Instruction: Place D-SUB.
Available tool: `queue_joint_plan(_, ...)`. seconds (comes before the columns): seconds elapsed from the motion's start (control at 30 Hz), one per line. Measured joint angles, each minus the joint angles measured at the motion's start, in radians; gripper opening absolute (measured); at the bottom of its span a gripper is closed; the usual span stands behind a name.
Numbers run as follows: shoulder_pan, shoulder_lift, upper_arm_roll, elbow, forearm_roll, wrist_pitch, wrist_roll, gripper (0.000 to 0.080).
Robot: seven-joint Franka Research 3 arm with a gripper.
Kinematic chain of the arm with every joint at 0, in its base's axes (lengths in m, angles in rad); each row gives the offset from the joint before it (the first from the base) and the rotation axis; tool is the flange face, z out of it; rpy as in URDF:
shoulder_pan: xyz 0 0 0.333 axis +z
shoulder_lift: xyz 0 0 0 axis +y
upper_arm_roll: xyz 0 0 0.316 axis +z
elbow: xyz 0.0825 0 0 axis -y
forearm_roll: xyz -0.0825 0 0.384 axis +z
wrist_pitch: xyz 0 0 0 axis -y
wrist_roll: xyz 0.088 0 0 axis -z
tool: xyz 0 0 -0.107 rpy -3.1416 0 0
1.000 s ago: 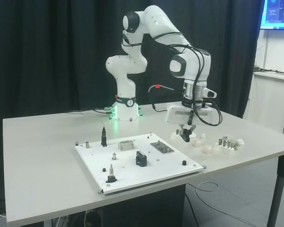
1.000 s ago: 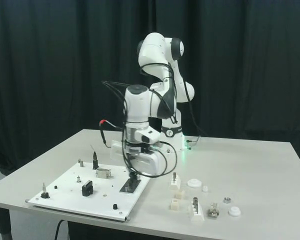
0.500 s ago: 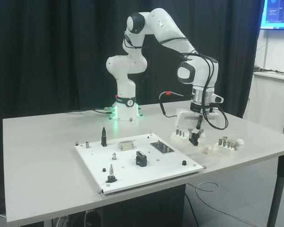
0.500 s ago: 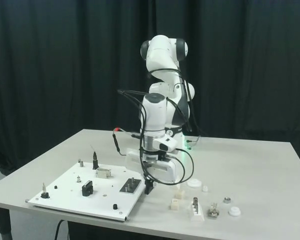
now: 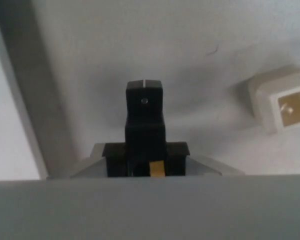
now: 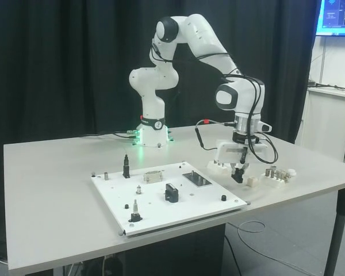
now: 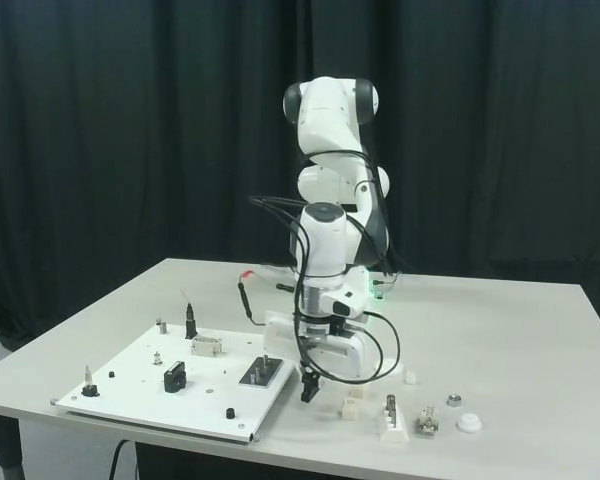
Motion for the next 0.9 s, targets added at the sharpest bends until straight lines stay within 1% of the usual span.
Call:
queue_joint_plan(0.37, 0.017, 0.002, 0.000, -0.037, -0.009, 0.046, 0.034, 0.0155)
queue_joint_plan(0.9, 0.030, 0.003, 0.000, -0.067, -0.024, 0.082, 0.075, 0.0155)
